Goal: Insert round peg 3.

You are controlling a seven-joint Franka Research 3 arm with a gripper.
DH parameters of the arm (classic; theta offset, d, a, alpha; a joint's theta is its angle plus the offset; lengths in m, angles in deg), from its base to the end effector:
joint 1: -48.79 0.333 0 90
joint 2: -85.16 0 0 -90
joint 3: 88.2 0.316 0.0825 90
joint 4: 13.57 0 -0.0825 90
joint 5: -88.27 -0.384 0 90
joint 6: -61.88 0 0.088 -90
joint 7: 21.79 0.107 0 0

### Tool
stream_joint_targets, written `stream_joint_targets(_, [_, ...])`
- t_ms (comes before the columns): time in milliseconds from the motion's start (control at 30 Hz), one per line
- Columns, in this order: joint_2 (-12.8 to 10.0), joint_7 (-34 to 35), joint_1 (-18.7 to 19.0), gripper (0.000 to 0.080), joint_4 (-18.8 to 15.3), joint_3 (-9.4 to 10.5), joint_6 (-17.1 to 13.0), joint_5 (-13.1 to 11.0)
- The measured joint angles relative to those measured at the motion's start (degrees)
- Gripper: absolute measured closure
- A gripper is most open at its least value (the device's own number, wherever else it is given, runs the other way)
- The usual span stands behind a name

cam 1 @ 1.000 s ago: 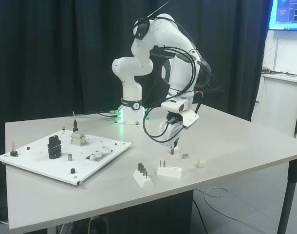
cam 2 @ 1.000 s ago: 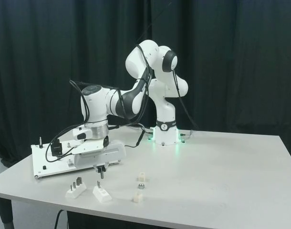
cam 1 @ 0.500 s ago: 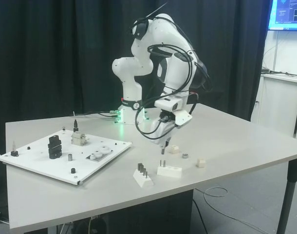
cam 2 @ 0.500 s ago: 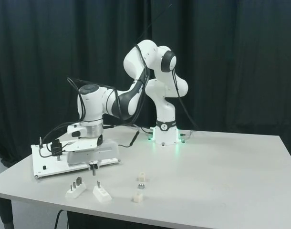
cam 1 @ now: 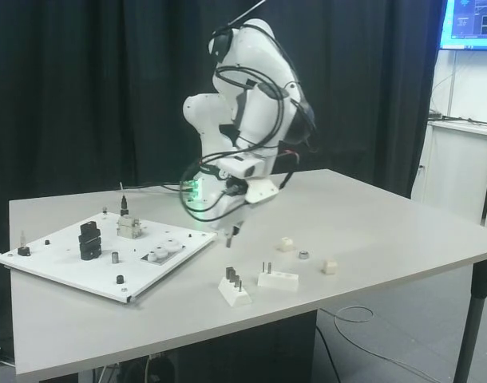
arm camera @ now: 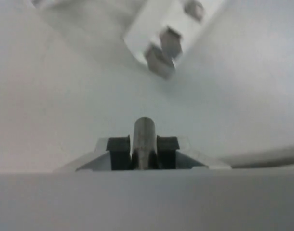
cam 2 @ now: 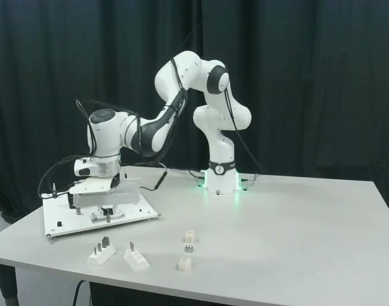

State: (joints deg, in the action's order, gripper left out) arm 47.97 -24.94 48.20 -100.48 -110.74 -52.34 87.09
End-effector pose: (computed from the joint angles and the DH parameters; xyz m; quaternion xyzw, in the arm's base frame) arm 0.6515 -0.2312 0.2943 0.9809 -0.1483 -0.0855 0.0927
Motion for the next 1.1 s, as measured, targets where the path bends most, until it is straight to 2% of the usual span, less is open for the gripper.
stream_joint_targets(367, [3.2, -1.8, -4.3, 0.069, -5.0, -0.18, 0.0, 2.0])
stream_joint_targets(600, [4.6, -4.4, -5.9, 0.069, -8.5, -1.65, -0.9, 2.0])
stream_joint_targets(867, [6.3, -6.2, -6.6, 0.0691, -12.7, -3.46, -3.6, 1.8])
stream_joint_targets(1100, [7.7, -6.7, -6.8, 0.0691, -15.6, -4.52, -4.5, 1.8])
